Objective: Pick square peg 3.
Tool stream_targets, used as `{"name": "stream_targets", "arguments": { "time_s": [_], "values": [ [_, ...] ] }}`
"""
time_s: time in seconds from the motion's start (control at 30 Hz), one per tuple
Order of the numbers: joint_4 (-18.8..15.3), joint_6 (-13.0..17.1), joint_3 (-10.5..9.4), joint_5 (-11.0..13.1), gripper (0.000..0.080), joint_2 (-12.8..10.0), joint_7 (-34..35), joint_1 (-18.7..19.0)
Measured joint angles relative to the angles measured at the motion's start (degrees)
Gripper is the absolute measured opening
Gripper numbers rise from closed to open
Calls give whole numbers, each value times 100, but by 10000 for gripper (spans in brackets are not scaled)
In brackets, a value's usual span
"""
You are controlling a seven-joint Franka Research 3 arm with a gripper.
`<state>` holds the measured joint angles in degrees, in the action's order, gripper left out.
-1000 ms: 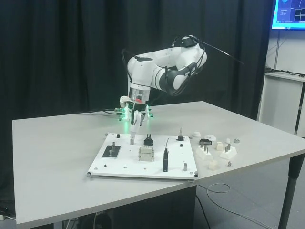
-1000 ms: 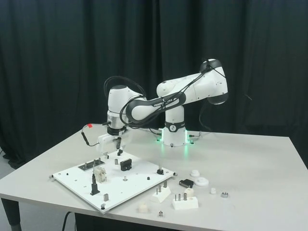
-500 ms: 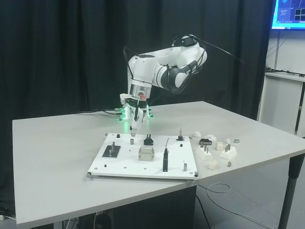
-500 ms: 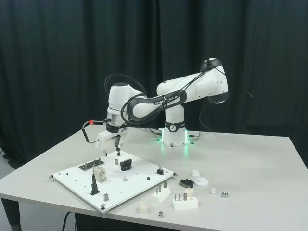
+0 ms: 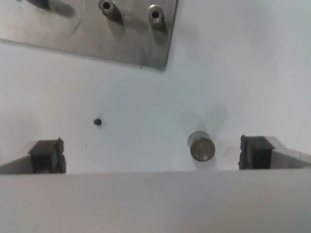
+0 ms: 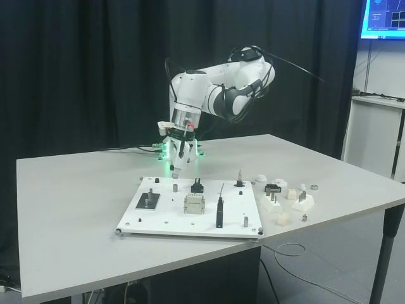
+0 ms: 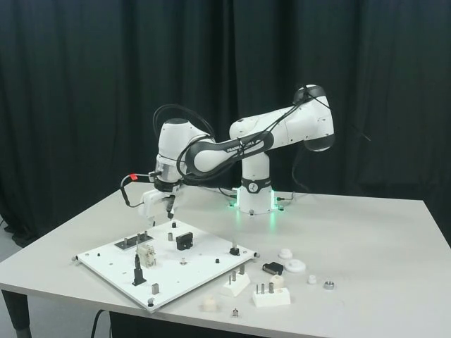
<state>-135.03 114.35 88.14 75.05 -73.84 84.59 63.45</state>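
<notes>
Currently my gripper hangs above the white board, left of centre in the first room view and clear of everything on it. Its two fingers stand wide apart with nothing between them; in the wrist view one black fingertip shows at the lower left and the other at the lower right.

A short grey peg stands upright on the board, just beside the lower-right fingertip but not touching it. From above its top looks round; I cannot tell whether it is the square peg of the task. In the first room view this peg sits directly below my gripper, near the far edge of the board.

A grey metal plate with two small posts fills the upper left of the wrist view. A tiny dark dot marks the board left of centre.

My arm reaches from its base toward the left of the second room view, over the grey table.
</notes>
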Motion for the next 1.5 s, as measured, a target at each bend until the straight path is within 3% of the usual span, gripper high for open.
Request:
{"name": "stream_targets", "arguments": {
  "time_s": [0.97, 1.5],
  "values": [
    [0, 70, 18, -161, 800, 12, -166, -40],
    [3, 10, 126, -263, 800, 46, -270, 75]
  ]
}}
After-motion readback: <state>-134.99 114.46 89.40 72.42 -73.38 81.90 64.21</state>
